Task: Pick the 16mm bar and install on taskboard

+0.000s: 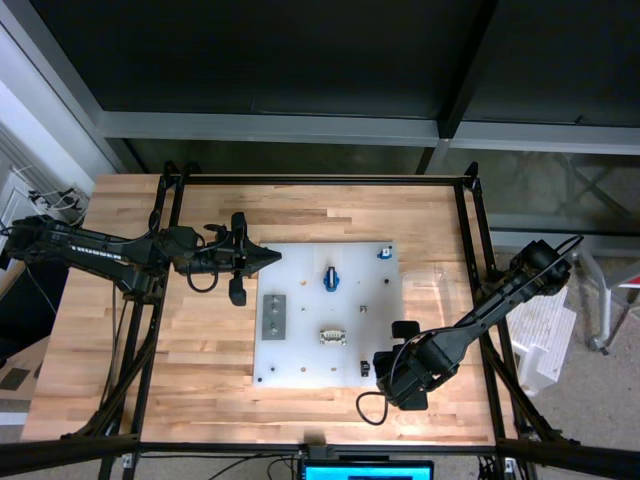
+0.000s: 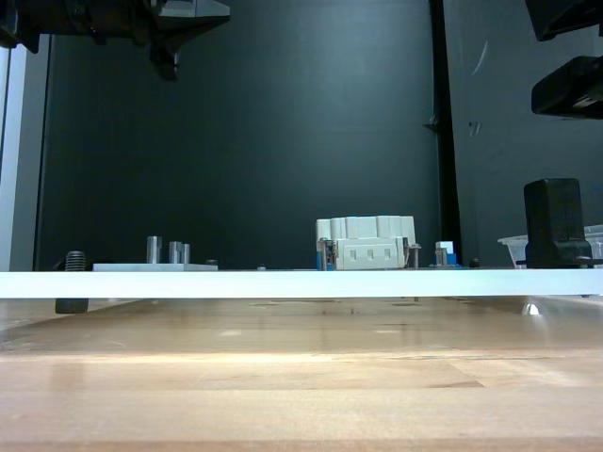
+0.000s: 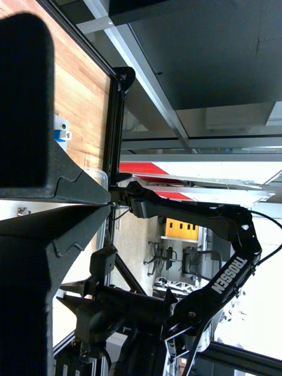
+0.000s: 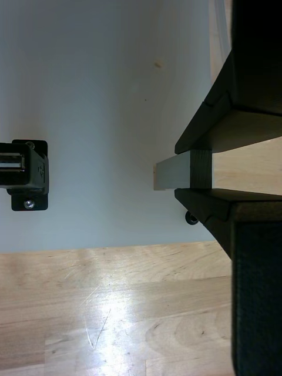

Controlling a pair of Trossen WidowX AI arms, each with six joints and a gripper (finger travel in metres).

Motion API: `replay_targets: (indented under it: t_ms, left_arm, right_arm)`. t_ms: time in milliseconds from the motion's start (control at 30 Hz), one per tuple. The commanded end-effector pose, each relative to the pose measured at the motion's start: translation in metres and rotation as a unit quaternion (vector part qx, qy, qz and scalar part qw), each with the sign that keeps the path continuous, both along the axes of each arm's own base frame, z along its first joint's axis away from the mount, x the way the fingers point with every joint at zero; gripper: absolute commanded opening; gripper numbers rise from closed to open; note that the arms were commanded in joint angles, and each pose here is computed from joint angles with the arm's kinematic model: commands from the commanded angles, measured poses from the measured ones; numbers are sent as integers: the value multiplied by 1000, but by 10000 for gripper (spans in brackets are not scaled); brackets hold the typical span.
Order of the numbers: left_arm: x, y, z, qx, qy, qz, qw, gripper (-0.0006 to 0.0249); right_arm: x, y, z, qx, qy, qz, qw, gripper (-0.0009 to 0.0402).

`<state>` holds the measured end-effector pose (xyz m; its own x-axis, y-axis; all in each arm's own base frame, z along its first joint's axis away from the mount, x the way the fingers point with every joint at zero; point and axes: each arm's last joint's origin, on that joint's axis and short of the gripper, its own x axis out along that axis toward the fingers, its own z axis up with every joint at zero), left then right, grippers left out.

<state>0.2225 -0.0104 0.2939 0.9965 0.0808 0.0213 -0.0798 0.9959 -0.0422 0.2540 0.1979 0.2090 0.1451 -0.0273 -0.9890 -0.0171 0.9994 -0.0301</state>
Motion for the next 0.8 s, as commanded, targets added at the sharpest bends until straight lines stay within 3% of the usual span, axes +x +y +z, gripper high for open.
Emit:
replay_targets:
  t_ms: [33,800]
  left_arm:
    - [0,0,0,0,0,0,1000,1]
    - [0,0,0,0,0,0,1000,1]
  right_arm:
    - [0,0,0,0,-1,0,1000,23]
    - [1,1,-3,0,0,0,1000,23]
